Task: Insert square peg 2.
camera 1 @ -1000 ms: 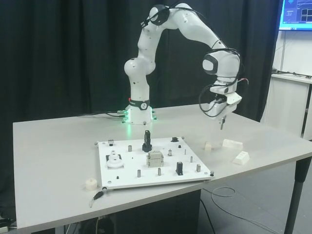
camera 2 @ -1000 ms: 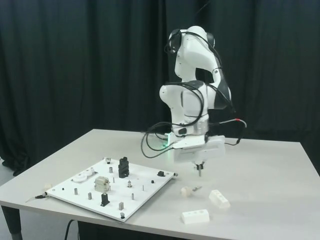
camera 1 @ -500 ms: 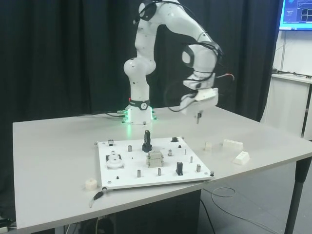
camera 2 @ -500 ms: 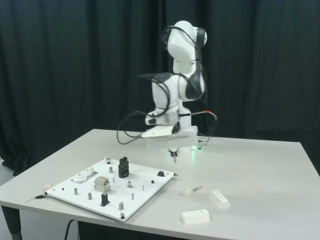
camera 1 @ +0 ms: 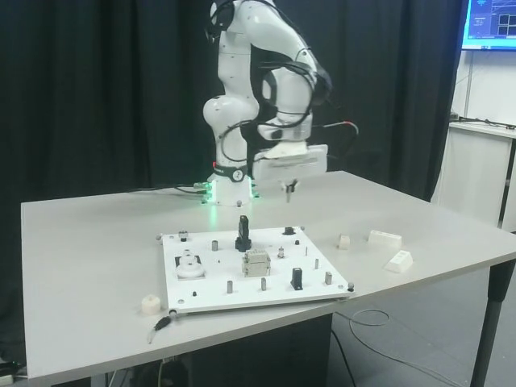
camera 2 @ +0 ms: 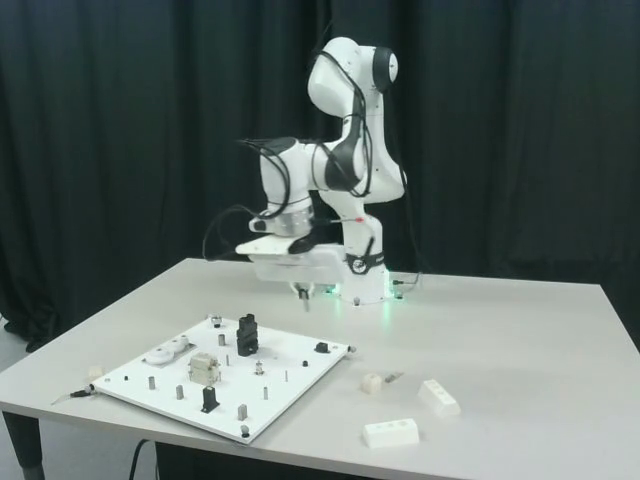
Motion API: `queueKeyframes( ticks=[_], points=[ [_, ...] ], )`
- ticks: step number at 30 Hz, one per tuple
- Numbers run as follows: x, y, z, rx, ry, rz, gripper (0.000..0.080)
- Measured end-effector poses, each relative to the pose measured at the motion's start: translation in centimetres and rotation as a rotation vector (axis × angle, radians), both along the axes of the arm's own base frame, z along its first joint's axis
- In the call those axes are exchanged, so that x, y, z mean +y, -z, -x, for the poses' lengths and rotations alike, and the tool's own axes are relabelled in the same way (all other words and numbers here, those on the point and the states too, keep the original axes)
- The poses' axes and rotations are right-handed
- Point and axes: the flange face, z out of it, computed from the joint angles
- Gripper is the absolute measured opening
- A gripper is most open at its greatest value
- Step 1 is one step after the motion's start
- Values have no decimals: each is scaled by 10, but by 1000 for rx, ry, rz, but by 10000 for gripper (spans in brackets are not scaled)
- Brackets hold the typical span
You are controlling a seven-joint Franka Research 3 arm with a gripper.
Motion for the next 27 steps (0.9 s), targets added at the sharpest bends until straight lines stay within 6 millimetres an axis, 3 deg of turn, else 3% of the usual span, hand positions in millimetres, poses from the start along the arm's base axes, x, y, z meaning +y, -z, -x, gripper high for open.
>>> queueKeyframes(
  ticks=[7, 17, 27],
  points=[
    [-38, 5, 9, -46, 235, 45, 75],
    [-80, -2, 8, -152, 402, 72, 75],
    [-96, -7, 3, -207, 642, 95, 75]
  ],
)
